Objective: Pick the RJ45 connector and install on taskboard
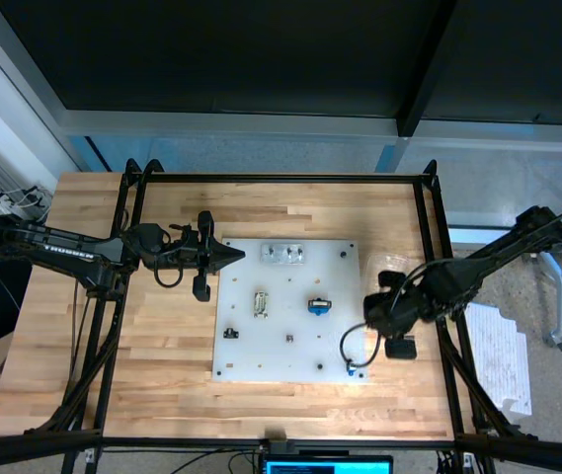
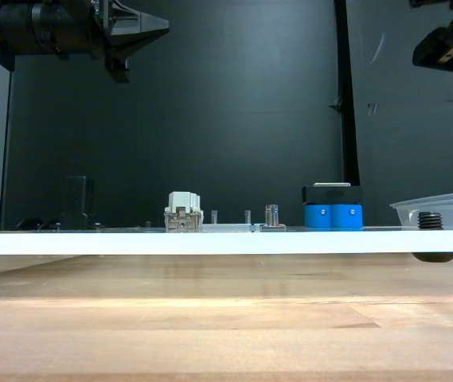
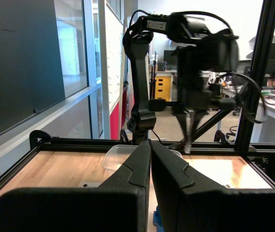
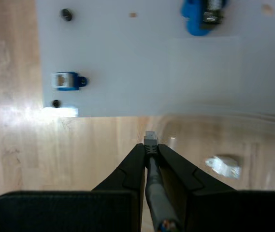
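Observation:
The RJ45 connector (image 4: 150, 137), a small whitish plug on a grey cable (image 4: 152, 186), sticks out from the tips of my right gripper (image 4: 150, 145), which is shut on it. The plug hangs over wood just off the edge of the white taskboard (image 4: 127, 53). Seen from above, the right gripper (image 1: 379, 310) is near the right edge of the taskboard (image 1: 261, 346), with the cable (image 1: 346, 348) looping below it. My left gripper (image 1: 227, 255) is shut and holds nothing, raised over the board's far left corner; its fingers (image 3: 149, 164) point across the table.
A blue socket fitting (image 4: 67, 80) sits near the board's corner, another blue fitting (image 4: 201, 15) farther in. A clear plastic tray (image 2: 441, 208) lies at the board's right side. A grey connector housing (image 2: 183, 213) and blue blocks (image 2: 333, 213) stand on the board.

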Controlling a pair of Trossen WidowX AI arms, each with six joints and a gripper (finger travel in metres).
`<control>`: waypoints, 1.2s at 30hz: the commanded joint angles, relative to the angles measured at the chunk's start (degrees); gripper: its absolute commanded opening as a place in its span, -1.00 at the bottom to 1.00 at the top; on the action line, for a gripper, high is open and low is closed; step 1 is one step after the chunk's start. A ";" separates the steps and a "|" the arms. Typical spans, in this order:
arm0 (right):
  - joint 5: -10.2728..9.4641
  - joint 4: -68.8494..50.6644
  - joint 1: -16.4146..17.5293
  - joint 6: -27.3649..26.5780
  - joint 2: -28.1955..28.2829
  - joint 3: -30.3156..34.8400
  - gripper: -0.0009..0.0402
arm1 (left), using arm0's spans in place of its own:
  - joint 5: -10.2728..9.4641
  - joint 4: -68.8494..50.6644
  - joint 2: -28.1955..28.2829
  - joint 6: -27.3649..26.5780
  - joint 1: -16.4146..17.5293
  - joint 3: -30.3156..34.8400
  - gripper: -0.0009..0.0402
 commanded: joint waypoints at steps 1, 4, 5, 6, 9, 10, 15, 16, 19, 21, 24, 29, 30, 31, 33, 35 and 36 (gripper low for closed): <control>-0.09 0.48 1.84 1.57 3.21 2.19 -0.96 | 0.02 0.02 0.00 0.02 0.00 0.00 -0.96; -0.02 1.11 3.43 2.80 6.08 4.33 -0.96 | 0.02 0.02 0.02 0.02 0.00 0.00 -0.96; 0.02 1.18 3.91 3.21 7.02 5.07 -0.96 | 0.02 0.02 0.00 0.00 0.02 0.00 -0.96; 0.04 1.16 4.39 3.63 8.04 5.84 -0.96 | 0.02 0.02 0.00 0.00 0.00 0.00 -0.96; 0.48 1.42 5.84 4.26 10.51 7.89 -0.96 | 0.02 0.02 0.02 0.02 0.00 0.00 -0.96; 0.55 1.68 6.14 4.35 11.23 8.33 -0.96 | 0.02 0.02 0.00 0.00 0.00 0.00 -0.96; 0.94 2.19 7.69 5.68 14.16 10.60 -0.96 | 0.02 0.02 0.02 0.00 0.02 0.00 -0.96; 0.92 2.23 7.93 5.75 14.71 11.02 -0.96 | 0.02 0.02 0.02 0.02 0.00 0.00 -0.96; 0.90 2.54 8.07 6.38 16.17 11.87 -0.96 | 0.02 0.02 0.02 0.00 0.02 0.00 -0.96; 0.85 2.75 8.09 6.75 17.22 12.37 -0.96 | 0.02 0.02 0.00 0.02 0.00 0.00 -0.96; 0.79 3.65 8.13 6.75 18.62 12.70 -0.96 | 0.02 0.02 0.02 0.00 0.00 0.00 -0.96; 0.79 5.33 8.15 6.58 20.15 12.63 -0.96 | 0.02 0.02 0.02 0.02 0.00 0.00 -0.96; 0.83 5.38 8.15 6.60 20.24 12.63 -0.96 | 0.02 0.02 0.02 0.00 0.00 0.00 -0.96; 0.83 5.38 8.13 6.62 20.37 12.63 -0.96 | 0.02 0.02 0.02 0.02 0.02 0.00 -0.96; 0.87 5.40 8.11 6.71 20.39 12.52 -0.96 | 0.02 0.02 0.02 0.00 0.00 0.00 -0.96; 0.90 5.42 8.09 6.78 20.39 12.20 -0.96 | 0.02 0.02 0.02 0.00 0.02 0.00 -0.96; 0.90 5.44 8.02 6.80 20.39 12.00 -0.96 | 0.02 0.02 0.00 0.02 0.00 0.00 -0.96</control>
